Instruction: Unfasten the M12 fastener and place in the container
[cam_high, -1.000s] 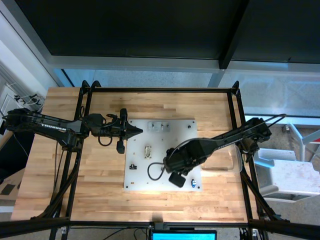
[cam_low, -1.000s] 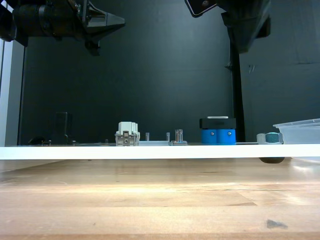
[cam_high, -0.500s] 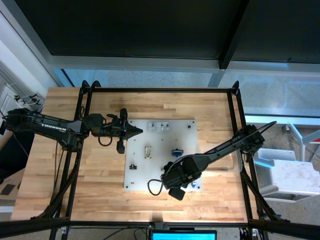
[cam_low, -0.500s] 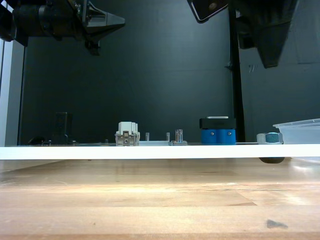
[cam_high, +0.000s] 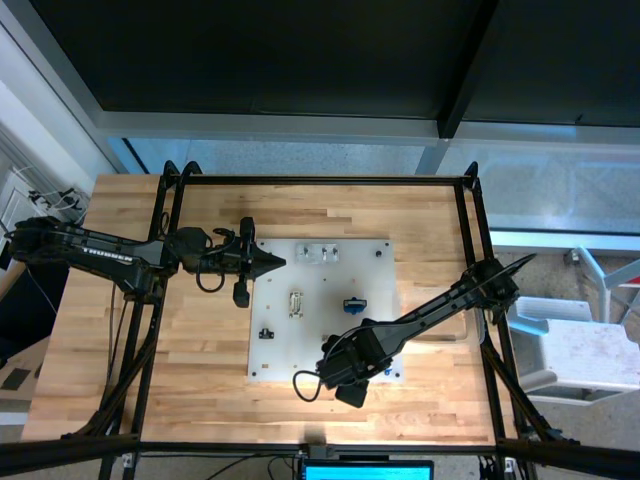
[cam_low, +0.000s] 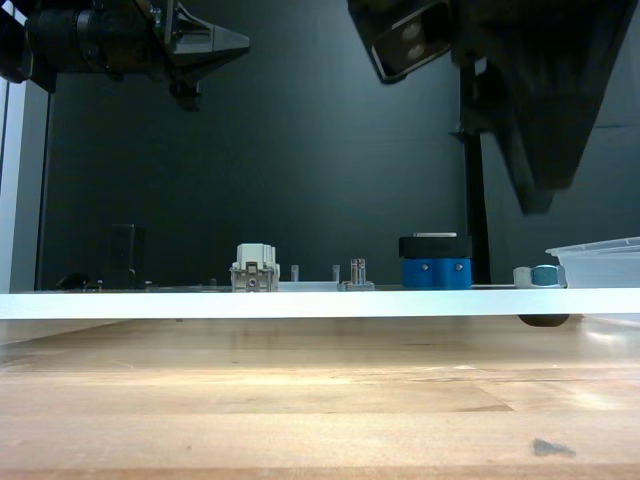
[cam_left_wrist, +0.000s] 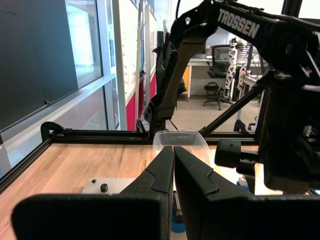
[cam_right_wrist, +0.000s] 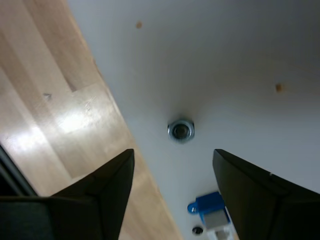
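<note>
The silver M12 nut sits low on its stud on the white board, close to the board's edge, and its dark core shows in the middle. My right gripper hangs open above it, with one finger on each side of the nut and not touching it. In the high view this gripper covers the nut at the board's near right. The low view shows the nut in front of the clear container. The container lies right of the board. My left gripper is shut and parked high at the board's far left.
A blue block with a black top stands mid-board, and a grey connector lies left of it. A small blue clip is near the nut. A black cable loop hangs off my right arm. A black frame rings the table.
My right arm has swung toward the board's near right edge, and its gripper now looms larger in the low view. The left arm, nut and container have not moved.
</note>
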